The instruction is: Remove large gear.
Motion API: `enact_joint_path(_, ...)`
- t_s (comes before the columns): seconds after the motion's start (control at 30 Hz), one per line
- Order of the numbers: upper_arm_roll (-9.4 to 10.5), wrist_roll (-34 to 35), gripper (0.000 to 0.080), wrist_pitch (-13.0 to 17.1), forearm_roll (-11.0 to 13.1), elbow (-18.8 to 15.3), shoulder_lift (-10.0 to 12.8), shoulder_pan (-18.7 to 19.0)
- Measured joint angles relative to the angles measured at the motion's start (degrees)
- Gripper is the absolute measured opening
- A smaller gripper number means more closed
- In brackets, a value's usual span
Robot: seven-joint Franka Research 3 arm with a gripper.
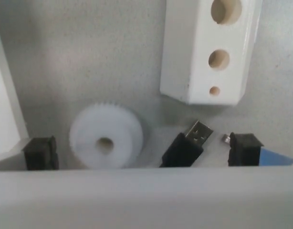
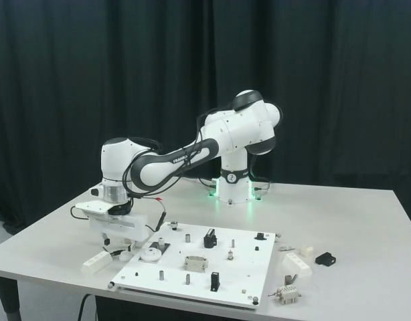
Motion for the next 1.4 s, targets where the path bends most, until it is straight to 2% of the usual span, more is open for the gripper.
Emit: enact_joint_path(1.4,-1.45,1.6,0.08,0.0,-0.3,3.5,-0.2,-1.3)
